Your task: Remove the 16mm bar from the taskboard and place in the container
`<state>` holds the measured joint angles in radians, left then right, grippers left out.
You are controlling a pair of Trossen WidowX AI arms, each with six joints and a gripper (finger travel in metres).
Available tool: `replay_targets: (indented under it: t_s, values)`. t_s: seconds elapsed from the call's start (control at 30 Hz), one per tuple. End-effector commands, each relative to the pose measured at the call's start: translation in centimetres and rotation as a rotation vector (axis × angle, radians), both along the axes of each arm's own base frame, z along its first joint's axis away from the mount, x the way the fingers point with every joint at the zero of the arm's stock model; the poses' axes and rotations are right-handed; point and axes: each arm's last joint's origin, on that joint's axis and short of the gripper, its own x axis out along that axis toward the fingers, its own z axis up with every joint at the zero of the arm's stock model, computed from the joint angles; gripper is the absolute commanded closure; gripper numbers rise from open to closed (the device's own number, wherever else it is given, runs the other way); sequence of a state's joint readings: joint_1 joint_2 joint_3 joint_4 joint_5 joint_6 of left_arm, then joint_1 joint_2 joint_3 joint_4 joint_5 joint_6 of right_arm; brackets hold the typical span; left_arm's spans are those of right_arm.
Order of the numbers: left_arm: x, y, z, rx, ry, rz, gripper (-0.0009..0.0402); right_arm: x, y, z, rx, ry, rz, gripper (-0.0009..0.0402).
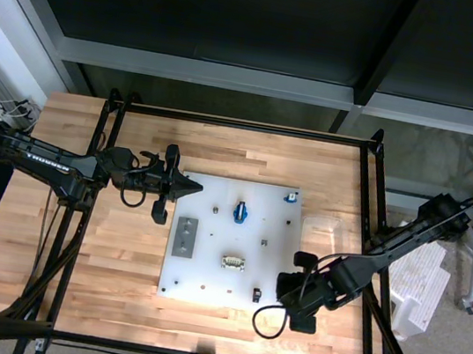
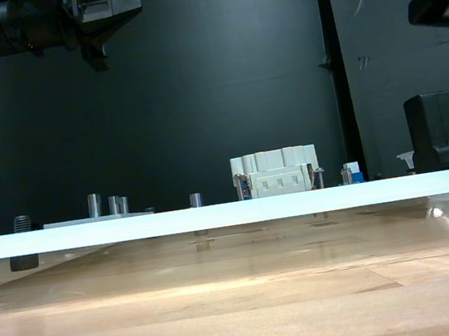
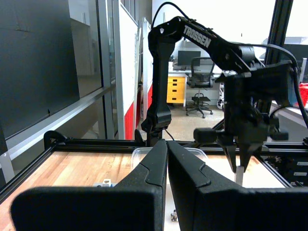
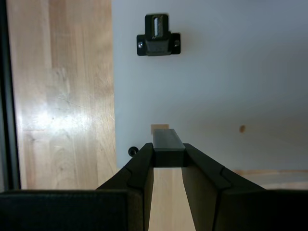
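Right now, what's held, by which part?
Right gripper, at near-right corner of taskboard, clamps the dark bar by its sides. Left gripper, above its far-left edge, shut, empty.

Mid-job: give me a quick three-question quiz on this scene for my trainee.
1. True or false: the left gripper, raised over the taskboard's far-left corner, holds a part.
2. The right gripper, over the taskboard's near-right corner, grips: A) blue knob B) bar C) nothing.
3. Fill in: the container lies on the taskboard's ___ side.
Key: 1 false, shut and empty; 2 B; 3 right.
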<state>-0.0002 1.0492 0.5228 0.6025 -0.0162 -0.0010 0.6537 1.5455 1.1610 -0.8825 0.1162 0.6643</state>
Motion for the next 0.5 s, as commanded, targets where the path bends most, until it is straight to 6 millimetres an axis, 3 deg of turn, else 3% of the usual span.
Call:
replay_targets:
  t_s: [0.03,0.5]
  values:
    - [0.0,0.0,0.0,0.0,0.0,0.0,0.0393,-0.3,-0.8,1.0,0.012,-0.013,-0.014,0.0393]
    - [0.0,0.0,0.0,0.0,-0.001,0.0,0.0393,-1.9,-1.4,2.1,-0.001,0.01,-0.008,0.0393]
